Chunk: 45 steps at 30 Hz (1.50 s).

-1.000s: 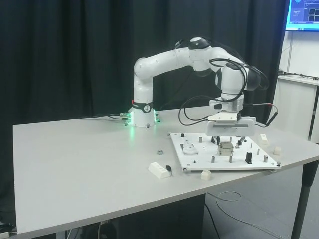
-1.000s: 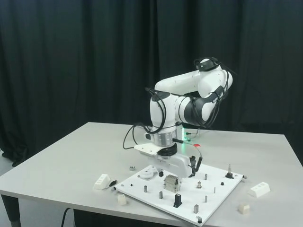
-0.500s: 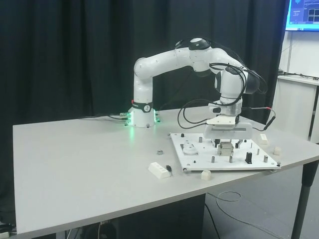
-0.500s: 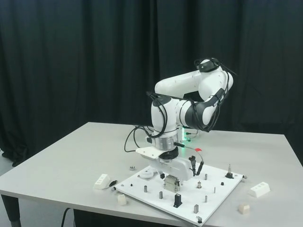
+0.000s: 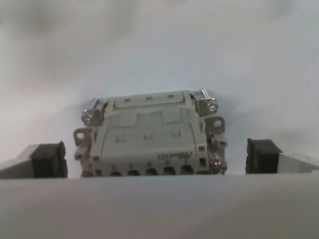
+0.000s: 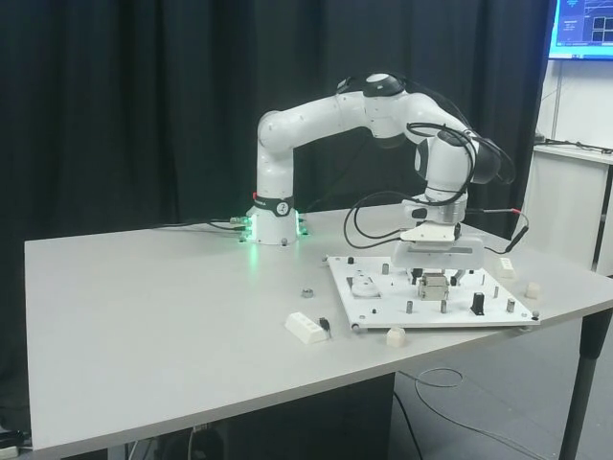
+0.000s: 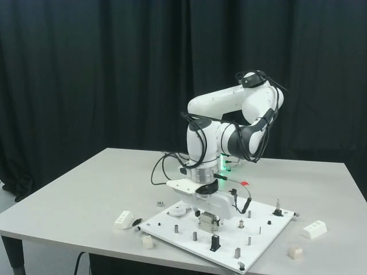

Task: Remove waterproof.

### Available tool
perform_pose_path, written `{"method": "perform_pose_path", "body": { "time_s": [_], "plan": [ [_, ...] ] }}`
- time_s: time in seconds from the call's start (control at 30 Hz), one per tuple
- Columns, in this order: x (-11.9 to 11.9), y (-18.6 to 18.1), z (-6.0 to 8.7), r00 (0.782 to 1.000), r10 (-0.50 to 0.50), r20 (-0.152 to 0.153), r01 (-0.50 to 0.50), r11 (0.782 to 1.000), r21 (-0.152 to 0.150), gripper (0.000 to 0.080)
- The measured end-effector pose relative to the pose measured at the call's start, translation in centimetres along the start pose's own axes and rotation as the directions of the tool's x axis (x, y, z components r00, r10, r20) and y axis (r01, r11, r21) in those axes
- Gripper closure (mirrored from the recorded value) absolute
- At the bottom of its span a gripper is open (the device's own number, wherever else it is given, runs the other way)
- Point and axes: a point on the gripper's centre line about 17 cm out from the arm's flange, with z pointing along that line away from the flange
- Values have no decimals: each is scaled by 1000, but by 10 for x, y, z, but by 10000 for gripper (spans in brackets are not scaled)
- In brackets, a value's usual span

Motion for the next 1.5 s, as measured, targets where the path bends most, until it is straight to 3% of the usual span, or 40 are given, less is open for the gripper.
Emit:
{"method": "perform_pose_path", "body": {
  "time_s": [0.23,0.27,0.43,0.47,1.5],
  "plan": [
    [-1,0,1,1000,-15,-2,15,1000,-3,3],
    [-1,0,1,1000,-16,-2,16,1000,-3,104],
    [-1,-2,1,1000,-30,-5,30,1000,1,104],
    [-1,-2,1,1000,-30,-5,30,1000,1,180],
    [-1,-1,-1,999,-40,-7,40,999,2,182]
  ]
}}
